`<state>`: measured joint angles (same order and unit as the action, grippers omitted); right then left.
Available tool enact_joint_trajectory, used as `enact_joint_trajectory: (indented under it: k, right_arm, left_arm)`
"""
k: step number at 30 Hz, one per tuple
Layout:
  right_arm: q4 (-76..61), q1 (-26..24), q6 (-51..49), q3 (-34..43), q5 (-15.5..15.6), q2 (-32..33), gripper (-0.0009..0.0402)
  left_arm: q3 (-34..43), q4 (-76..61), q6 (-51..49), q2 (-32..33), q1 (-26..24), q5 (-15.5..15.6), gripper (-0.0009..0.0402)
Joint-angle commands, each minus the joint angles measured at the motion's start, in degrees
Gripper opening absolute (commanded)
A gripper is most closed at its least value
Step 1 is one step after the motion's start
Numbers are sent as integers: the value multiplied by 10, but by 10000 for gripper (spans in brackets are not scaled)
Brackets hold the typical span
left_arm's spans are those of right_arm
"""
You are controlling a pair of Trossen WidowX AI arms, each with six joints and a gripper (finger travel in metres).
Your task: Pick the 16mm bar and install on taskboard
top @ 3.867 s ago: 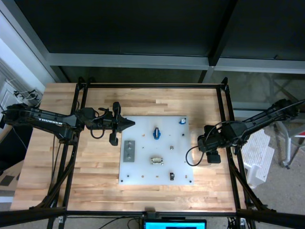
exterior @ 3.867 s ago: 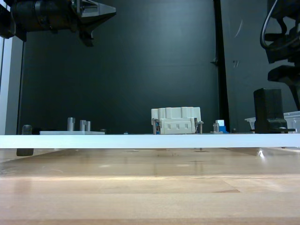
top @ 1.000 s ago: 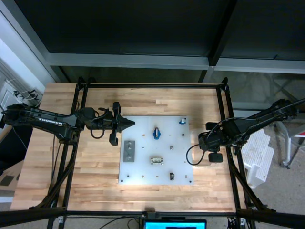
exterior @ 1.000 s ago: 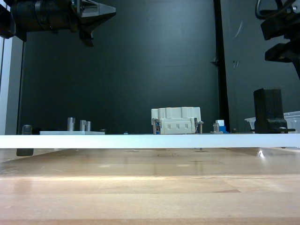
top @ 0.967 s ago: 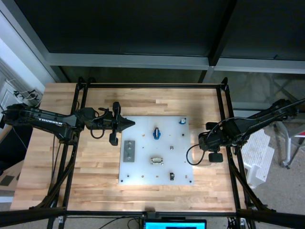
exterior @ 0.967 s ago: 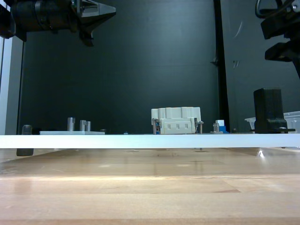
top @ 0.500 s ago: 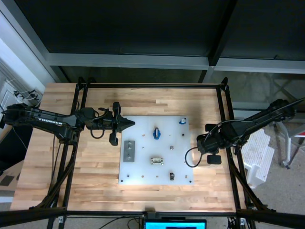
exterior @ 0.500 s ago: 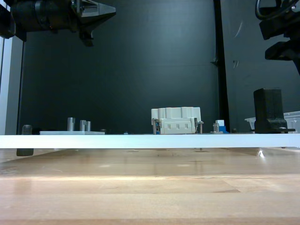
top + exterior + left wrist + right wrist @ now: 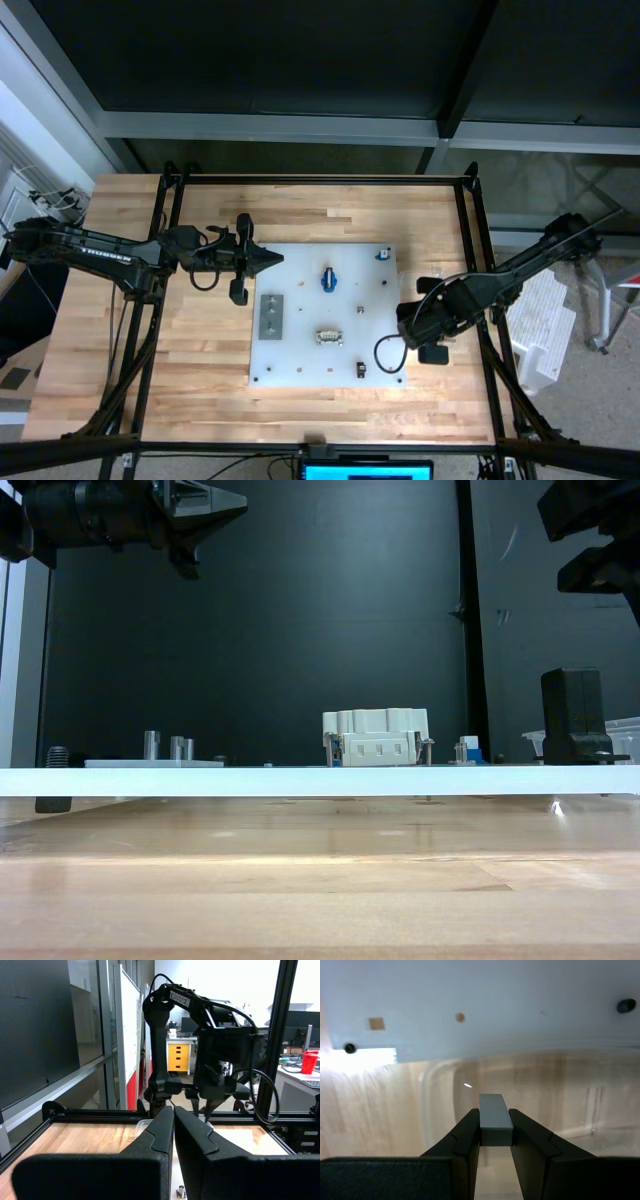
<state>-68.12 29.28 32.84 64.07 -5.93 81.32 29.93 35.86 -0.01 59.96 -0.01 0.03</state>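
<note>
A short grey 16mm bar is held between the fingers of my right gripper, which is shut on it. It hangs in the air above a clear tray, beside the right edge of the white taskboard. From above, the right gripper hovers at the board's right edge; the bar itself is hidden there. My left gripper is raised over the board's far left corner, pointing right. Its fingers are pressed together with nothing between them.
The taskboard carries a grey plate with pegs, a blue part, a white connector and a black block. Black frame rails flank the table. Bare wood surrounds the board.
The right arm has swung nearer and leftward with the bar, from beyond the board's right side to its right edge, and has risen in the low view. The left arm has stayed still.
</note>
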Motion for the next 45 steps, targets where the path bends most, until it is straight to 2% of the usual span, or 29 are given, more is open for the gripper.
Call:
enact_joint_trajectory:
  k: [1,14,24,45]
  right_arm:
    - [3,14,15,18,-1,23,18]
    - [14,50,40,90,-3,110,18]
    - [42,64,56,118,0,157,18]
    - [92,79,57,122,9,197,18]
  left_arm:
    - [0,0,0,0,0,0,0]
    - [0,0,0,0,0,0,0]
    - [0,0,0,0,0,0,0]
    - [0,0,0,0,0,0,0]
